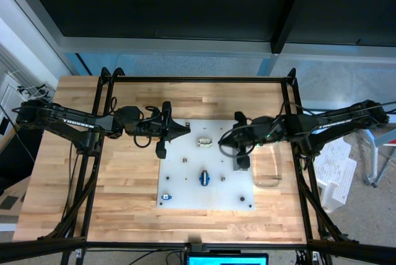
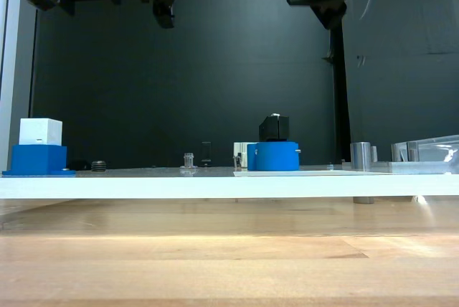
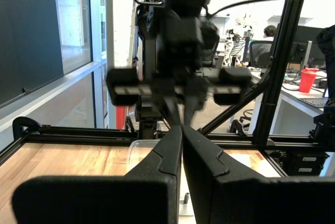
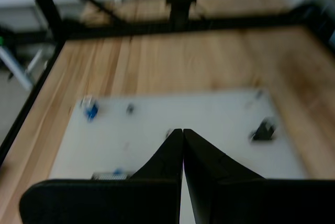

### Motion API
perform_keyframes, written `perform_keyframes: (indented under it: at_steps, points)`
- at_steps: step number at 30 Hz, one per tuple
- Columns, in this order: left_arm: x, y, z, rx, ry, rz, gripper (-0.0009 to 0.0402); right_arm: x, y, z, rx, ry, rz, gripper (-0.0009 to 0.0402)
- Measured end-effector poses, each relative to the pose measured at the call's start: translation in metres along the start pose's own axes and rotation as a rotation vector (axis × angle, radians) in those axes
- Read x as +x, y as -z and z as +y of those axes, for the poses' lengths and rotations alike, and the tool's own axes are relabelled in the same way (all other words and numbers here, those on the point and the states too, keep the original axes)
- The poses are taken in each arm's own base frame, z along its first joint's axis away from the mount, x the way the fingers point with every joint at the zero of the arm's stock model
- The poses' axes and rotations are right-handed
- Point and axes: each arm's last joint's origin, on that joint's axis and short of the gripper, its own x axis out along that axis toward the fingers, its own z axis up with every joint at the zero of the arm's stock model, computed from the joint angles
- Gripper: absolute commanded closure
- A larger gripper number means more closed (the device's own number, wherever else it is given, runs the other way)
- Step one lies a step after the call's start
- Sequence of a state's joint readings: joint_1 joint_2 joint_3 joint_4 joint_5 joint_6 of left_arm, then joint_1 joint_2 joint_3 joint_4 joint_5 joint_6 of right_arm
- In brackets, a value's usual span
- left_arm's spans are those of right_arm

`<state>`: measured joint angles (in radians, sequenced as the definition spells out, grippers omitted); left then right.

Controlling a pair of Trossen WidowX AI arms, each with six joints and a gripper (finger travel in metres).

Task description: Pick the 16mm cylinder and install on the taskboard

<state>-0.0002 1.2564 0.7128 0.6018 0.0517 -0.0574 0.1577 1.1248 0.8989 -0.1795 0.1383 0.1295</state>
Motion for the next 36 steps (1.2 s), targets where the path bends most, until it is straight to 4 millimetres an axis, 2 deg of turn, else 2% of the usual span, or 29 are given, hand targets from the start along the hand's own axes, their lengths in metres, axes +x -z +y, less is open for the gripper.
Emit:
perform_keyframes:
  at_steps: [7, 16, 29, 36]
  points:
    - [0.000, 0.000, 0.000, 0.000, 0.000, 0.000, 0.0393, -0.025, -0.006, -0.015, 0.002, 0.019, -0.235, 0.0393]
    - [0.000, 0.000, 0.000, 0.000, 0.000, 0.000, 0.0393, -0.045, 0.005, -0.022, -0.024, 0.031, -0.389, 0.0393]
    - [0.000, 0.000, 0.000, 0.000, 0.000, 0.000, 0.0393, -0.045, 0.020, -0.023, -0.017, 0.013, -0.422, 0.0393]
    - [0.000, 0.000, 0.000, 0.000, 0.000, 0.000, 0.0393, -0.045, 0.021, -0.023, -0.019, 0.006, -0.418, 0.0393]
